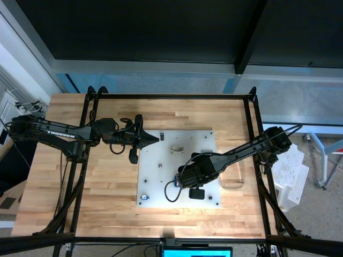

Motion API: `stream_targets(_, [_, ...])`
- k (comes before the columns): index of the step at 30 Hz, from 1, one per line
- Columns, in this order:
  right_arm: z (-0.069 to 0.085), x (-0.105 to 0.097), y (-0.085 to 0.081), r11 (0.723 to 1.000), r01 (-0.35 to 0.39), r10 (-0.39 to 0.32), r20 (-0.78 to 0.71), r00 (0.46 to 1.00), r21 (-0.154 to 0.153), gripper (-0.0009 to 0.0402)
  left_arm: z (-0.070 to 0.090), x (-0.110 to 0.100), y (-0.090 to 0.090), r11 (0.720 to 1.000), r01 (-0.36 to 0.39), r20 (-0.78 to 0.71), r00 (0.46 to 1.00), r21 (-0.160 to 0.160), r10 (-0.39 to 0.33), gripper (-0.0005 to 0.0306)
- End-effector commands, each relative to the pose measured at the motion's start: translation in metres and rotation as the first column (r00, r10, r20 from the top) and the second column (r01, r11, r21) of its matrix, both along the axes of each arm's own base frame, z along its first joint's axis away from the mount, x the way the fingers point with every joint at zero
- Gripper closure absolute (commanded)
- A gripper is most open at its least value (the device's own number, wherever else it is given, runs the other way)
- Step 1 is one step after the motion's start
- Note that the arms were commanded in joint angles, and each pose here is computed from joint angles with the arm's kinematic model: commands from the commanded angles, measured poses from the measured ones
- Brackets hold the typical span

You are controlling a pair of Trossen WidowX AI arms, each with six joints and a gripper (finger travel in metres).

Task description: Pick the 16mm cylinder and install on the taskboard

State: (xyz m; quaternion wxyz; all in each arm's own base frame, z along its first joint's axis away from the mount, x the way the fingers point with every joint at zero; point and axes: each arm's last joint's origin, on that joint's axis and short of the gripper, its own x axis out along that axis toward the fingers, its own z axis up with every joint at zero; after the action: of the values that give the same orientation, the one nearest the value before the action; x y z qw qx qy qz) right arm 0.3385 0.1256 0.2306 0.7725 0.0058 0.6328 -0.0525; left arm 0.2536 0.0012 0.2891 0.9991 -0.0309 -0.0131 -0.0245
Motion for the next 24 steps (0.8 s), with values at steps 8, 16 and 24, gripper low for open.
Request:
stream_targets(8, [0.007,0.006,-0.001,1.0,0.006,-0.006,-0.074,0.997,-0.001,0.0389,0.0,0.0,0.0,1.0,0.0,0.001,1.0,0.0,0.0,0.03])
stream_targets(16, [0.016,0.03,0.0,1.0,0.003,-0.002,-0.177,0.984,0.005,0.0389,0.0,0.0,0.0,1.0,0.0,0.002,1.0,0.0,0.0,0.03])
stream_targets(24, [0.007,0.046,0.005,0.999,0.016,-0.004,-0.274,0.962,0.043,0.0389,0.0,0.0,0.0,1.0,0.0,0.0,1.0,0.0,0.0,0.03])
